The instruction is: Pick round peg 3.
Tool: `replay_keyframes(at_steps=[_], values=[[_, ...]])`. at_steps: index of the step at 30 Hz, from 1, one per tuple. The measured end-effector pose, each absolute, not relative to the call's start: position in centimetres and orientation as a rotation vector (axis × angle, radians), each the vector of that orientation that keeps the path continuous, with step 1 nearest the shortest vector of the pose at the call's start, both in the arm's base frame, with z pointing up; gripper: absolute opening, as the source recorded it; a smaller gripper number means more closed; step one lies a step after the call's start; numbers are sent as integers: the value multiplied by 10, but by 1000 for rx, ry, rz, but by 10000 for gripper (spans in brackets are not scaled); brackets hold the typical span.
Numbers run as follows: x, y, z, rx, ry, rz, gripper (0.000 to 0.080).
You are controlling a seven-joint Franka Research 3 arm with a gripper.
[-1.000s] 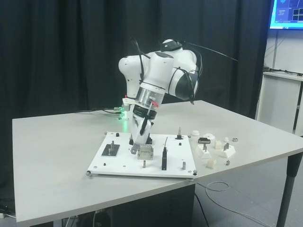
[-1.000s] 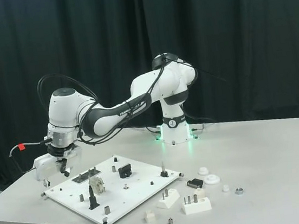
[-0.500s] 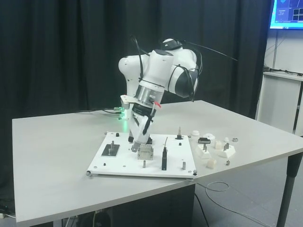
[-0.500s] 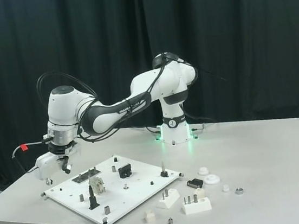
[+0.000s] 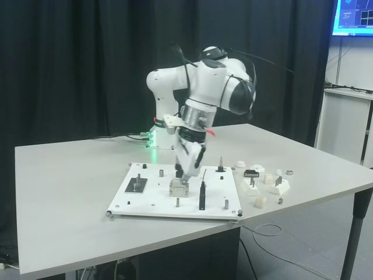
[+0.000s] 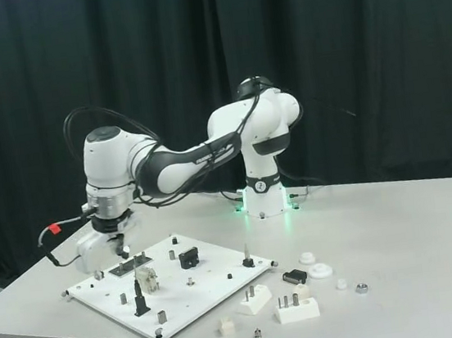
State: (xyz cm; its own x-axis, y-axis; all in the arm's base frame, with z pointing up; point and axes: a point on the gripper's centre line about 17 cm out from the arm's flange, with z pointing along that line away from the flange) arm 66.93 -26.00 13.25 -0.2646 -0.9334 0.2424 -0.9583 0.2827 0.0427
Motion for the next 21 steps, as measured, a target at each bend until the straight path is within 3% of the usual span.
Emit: replay_keyframes(at_steps=[21], values=[[687, -90, 145, 1711, -2369, 41, 800]])
